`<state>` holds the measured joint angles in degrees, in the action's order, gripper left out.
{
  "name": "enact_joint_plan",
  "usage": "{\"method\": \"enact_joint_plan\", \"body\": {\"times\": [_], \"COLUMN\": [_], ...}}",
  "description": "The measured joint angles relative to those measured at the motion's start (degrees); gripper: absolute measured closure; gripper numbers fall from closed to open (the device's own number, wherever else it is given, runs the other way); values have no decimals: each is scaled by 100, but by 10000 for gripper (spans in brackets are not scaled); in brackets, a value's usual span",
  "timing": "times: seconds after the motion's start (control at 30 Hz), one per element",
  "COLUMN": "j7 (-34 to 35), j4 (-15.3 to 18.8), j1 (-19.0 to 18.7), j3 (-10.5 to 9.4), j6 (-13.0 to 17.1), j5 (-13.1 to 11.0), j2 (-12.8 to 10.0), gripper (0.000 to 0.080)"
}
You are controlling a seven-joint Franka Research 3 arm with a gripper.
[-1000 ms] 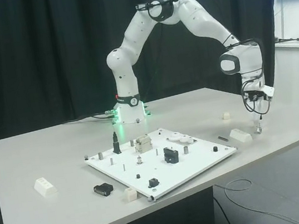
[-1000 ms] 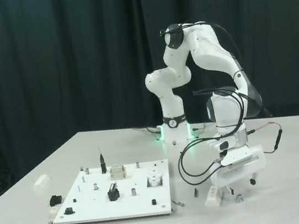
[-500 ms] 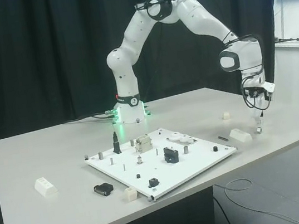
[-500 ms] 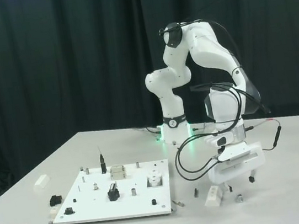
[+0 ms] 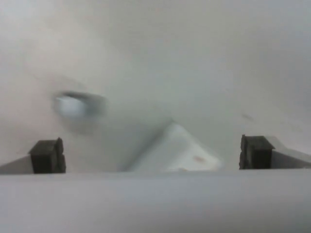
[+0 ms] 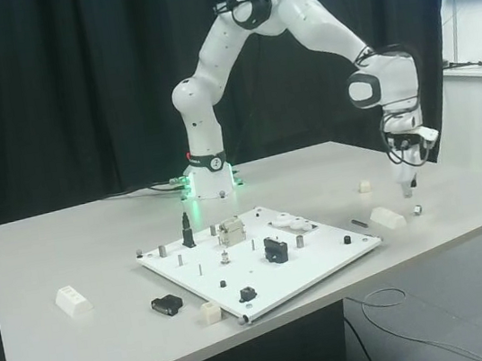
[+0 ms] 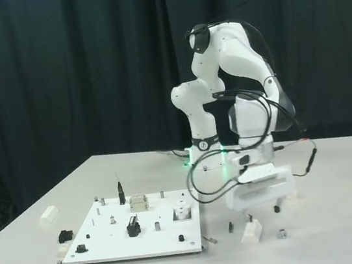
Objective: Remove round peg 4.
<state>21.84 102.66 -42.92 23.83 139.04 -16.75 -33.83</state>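
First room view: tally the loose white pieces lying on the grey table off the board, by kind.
bigger blocks: 2
small cubes: 2
Total: 4

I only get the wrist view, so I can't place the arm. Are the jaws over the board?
Observer: No. They hang over bare table, off the white board.
Operator: What's the pale shape below me?
Observer: A white block lying on the table, between the board's corner and a small grey cylinder.
Operator: Any pegs standing on the board?
Observer: Yes, several small upright ones, for instance this grey peg.
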Motion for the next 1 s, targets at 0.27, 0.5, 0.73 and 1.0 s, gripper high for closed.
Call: {"method": "enact_joint_plan", "body": {"times": [0.27, 0.5, 0.73, 1.0], "j7": [-3, -186, -412, -682], "j4": [-9, -21, -23, -13], "j1": [35, 239, 667, 1098], "j3": [545, 860, 877, 828], "j6": [-440, -787, -1060, -1174], "j5": [287, 547, 729, 737], "j2": [178, 347, 509, 545], "gripper": [3, 3, 3, 3]}}
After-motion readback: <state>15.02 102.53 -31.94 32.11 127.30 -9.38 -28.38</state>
